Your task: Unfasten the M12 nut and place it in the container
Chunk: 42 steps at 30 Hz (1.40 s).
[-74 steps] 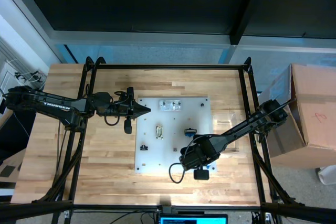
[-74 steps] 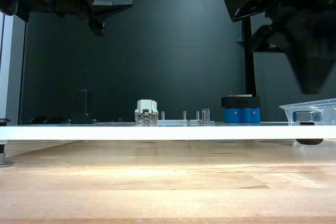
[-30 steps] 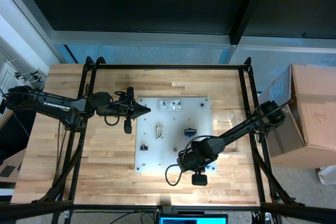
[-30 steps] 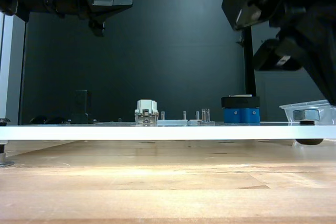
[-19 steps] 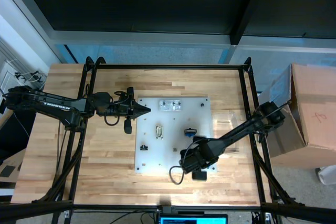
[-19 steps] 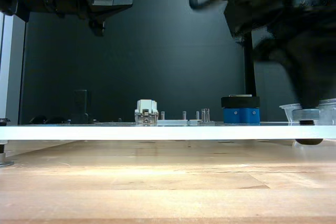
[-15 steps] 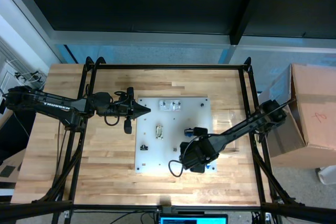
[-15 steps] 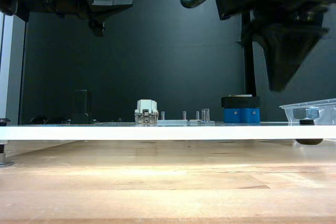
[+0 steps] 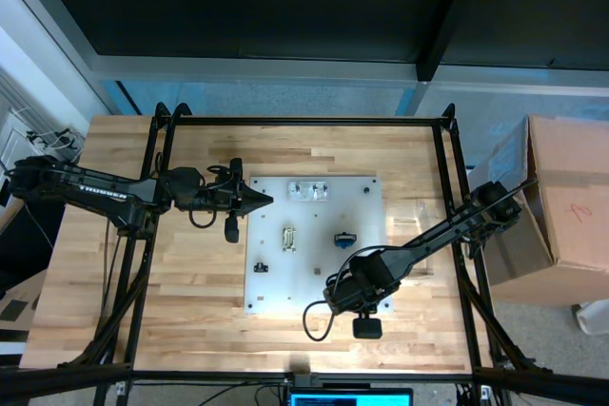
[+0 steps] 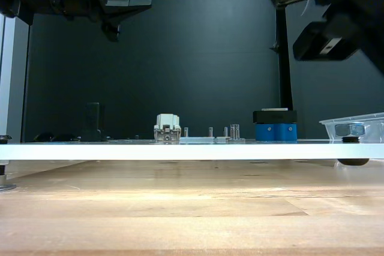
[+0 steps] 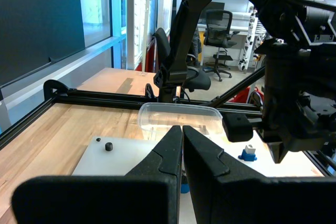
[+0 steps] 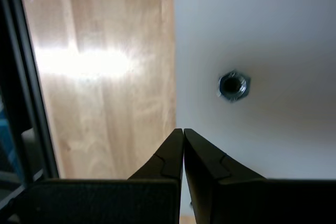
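Pale plank wood forms the table (image 9: 190, 282), with a matte white rectangular board (image 9: 271, 287) at its centre. The black left arm lies stretched out from nine o'clock. Its tapered left gripper (image 9: 265, 200) comes to a point over the board's ten o'clock corner. The right arm slants in from three o'clock, its right gripper (image 9: 357, 292) pitched downward over the board's five o'clock edge. The nut is hidden beneath it here.

From table height, the small silver hexagonal nut (image 10: 351, 130) sits at four o'clock on its short black stud (image 10: 351, 139). It stands in front of the clear plastic container (image 10: 336, 122), so it only seems to lie inside. Just toward nine o'clock of the container is a blue block with a black cap (image 10: 275, 125). Both arms hang high above the board.

Along the left gripper, its smooth black fingers (image 11: 168, 153) meet in a thin seam, gripping nothing. The container lies beyond them.

Along the right gripper, its fingers (image 12: 168, 156) are likewise pressed together and empty. The nut, dark at its bore, rests on the white board near one o'clock of the tips, apart from them.
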Available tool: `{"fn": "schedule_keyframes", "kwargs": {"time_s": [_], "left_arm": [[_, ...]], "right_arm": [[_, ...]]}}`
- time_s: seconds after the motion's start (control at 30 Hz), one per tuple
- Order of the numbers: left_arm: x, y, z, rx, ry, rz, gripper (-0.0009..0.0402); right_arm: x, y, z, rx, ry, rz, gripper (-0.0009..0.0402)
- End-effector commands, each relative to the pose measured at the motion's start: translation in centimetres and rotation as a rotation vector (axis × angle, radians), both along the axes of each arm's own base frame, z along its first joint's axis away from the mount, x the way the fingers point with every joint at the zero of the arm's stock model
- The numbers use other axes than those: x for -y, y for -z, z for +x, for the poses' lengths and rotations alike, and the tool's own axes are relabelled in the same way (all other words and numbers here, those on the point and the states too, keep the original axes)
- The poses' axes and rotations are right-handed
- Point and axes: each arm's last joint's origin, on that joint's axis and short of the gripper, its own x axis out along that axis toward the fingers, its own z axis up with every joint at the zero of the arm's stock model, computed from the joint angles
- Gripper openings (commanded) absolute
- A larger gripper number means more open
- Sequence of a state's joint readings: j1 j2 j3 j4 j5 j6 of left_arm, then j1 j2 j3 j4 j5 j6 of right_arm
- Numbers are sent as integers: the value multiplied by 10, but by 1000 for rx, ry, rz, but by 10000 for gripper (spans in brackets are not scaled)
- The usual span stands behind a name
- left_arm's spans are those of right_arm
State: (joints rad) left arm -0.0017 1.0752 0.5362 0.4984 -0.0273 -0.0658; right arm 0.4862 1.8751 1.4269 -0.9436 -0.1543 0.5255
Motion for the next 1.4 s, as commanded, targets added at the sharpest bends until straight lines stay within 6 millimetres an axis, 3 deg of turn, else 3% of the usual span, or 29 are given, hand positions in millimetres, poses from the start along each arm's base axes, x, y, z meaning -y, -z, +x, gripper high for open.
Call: {"fn": "schedule_keyframes", "kwargs": {"time_s": [0.03,0.23,0.4,0.57,0.67,0.9,1.13,1.4], "left_arm": [[0,0,0,1,0,0,0],[0,0,0,0,0,0,0],[0,0,0,0,0,0,0],[0,0,0,0,0,0,0],[0,0,0,1,0,0,0],[0,0,0,1,0,0,0],[0,0,0,1,0,0,0],[0,0,0,0,0,0,0]], "right_arm": [[-1,10,3,0,3,-6,0],[-3,23,8,-3,-2,-40,0],[-2,24,8,10,-8,-67,0],[10,18,2,41,79,-334,0],[12,11,1,31,84,-402,0],[10,3,0,20,81,-316,0],[0,2,3,-40,49,-40,0],[-4,17,10,-30,48,-30,0]]}}
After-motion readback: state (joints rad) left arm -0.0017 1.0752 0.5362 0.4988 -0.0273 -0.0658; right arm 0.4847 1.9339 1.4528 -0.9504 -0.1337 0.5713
